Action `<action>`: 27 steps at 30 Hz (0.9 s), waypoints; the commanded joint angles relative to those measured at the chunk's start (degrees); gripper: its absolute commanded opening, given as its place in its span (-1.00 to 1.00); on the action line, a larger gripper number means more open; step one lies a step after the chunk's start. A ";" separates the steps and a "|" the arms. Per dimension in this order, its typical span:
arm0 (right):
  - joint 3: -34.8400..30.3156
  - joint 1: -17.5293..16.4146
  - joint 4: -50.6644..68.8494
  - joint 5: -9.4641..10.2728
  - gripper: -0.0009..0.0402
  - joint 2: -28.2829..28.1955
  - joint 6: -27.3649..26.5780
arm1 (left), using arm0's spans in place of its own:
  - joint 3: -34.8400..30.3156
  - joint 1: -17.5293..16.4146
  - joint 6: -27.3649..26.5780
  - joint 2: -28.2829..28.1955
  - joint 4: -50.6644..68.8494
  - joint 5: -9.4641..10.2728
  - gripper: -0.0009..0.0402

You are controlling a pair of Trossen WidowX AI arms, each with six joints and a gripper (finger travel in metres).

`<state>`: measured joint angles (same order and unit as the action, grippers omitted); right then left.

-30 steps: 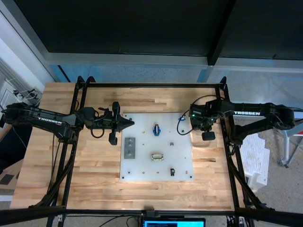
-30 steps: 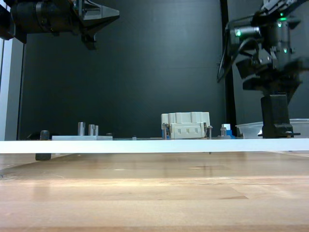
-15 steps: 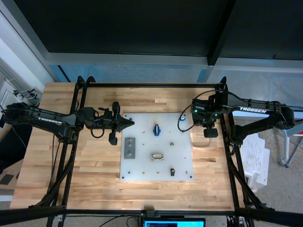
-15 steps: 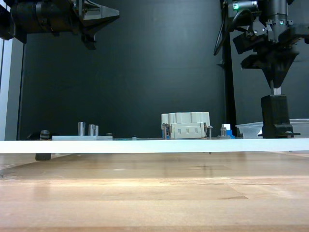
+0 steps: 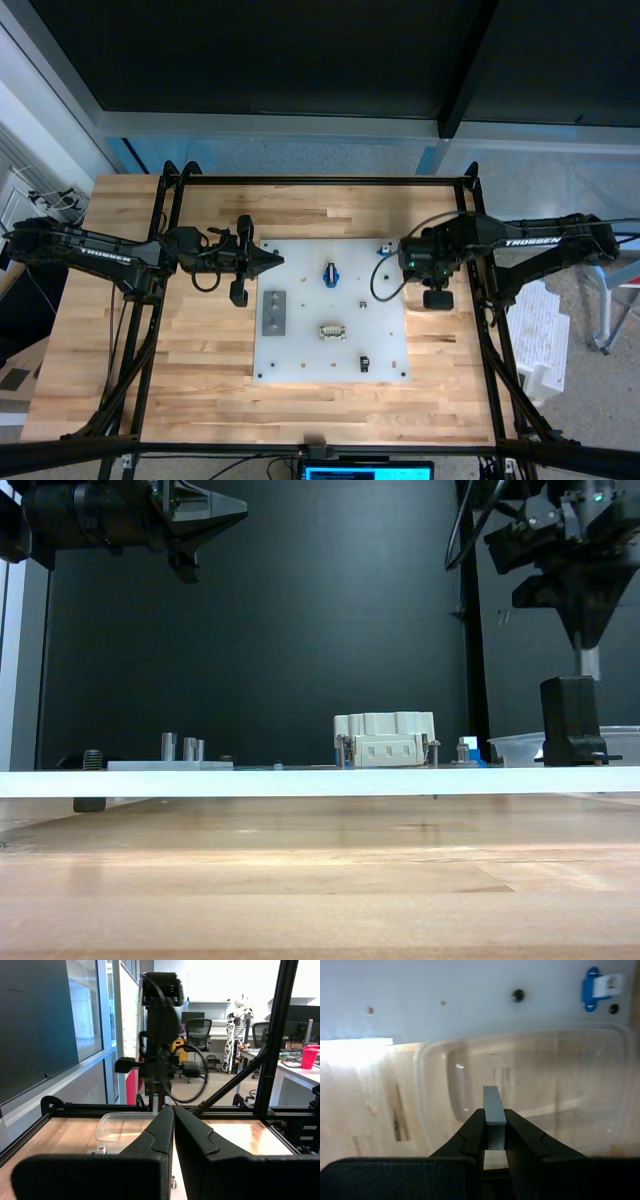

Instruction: Pick the 16mm bar and install on taskboard

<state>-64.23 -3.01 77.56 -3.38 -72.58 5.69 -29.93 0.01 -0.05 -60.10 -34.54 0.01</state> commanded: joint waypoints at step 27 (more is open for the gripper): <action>-17.07 -22.82 -4.50 0.42 -0.96 -21.84 33.18 | -0.02 0.00 0.00 0.00 0.00 0.00 -0.96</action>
<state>-80.68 -25.54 73.08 -2.90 -93.80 36.69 -29.93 0.01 -0.05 -60.10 -34.52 0.03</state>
